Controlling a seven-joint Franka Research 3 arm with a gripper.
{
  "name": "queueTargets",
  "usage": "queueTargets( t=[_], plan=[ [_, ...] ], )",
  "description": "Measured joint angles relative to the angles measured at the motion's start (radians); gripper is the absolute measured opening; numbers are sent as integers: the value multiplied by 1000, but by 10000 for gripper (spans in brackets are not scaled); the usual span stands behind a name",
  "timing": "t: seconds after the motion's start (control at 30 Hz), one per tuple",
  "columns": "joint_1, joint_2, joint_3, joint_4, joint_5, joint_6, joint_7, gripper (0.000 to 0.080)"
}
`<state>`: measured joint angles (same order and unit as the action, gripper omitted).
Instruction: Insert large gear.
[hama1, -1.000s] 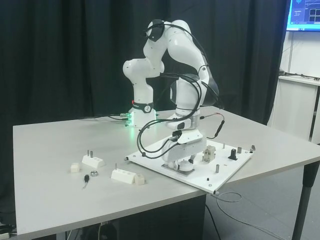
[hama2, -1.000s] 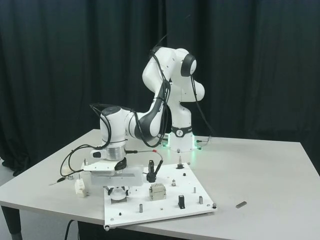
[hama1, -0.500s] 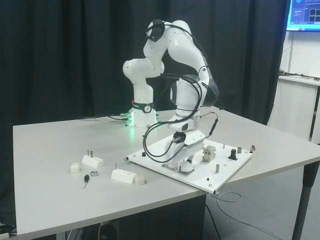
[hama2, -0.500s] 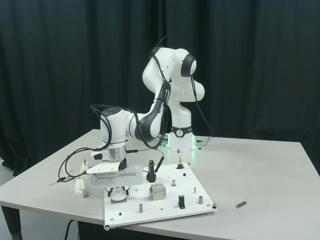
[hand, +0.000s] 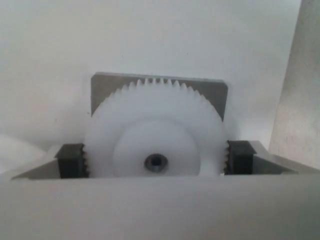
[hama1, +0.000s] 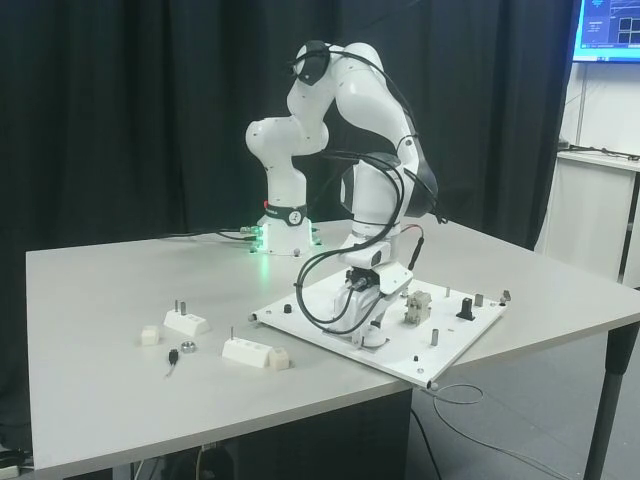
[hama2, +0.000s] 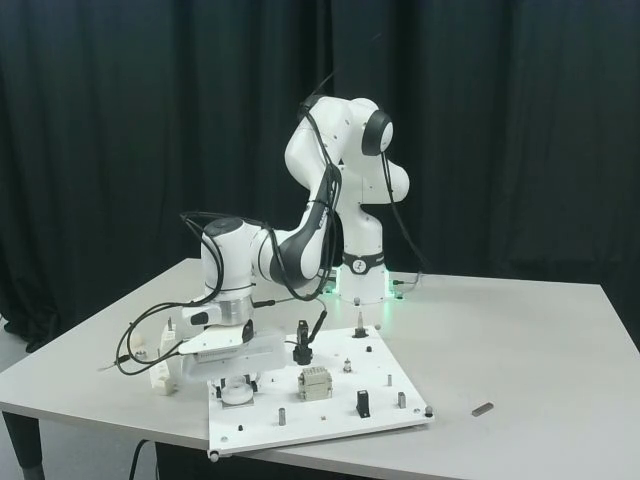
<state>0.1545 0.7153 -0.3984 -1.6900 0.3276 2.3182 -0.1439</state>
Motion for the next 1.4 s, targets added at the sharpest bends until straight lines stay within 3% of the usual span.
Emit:
queueTargets(
  t=[0.53,1.07,1.1,1.3,1.33,1.4],
  plan=[
    [0,7,1,2,0,5,6,597],
    [0,3,3,9,1,-12,88,597],
    [0,1,3,11,1,-17,88,736],
    [0,-15,2,30,-2,-64,88,736],
    [0,-19,1,34,-3,-74,88,784],
    [0,-26,0,41,-7,-93,88,784]
  ],
)
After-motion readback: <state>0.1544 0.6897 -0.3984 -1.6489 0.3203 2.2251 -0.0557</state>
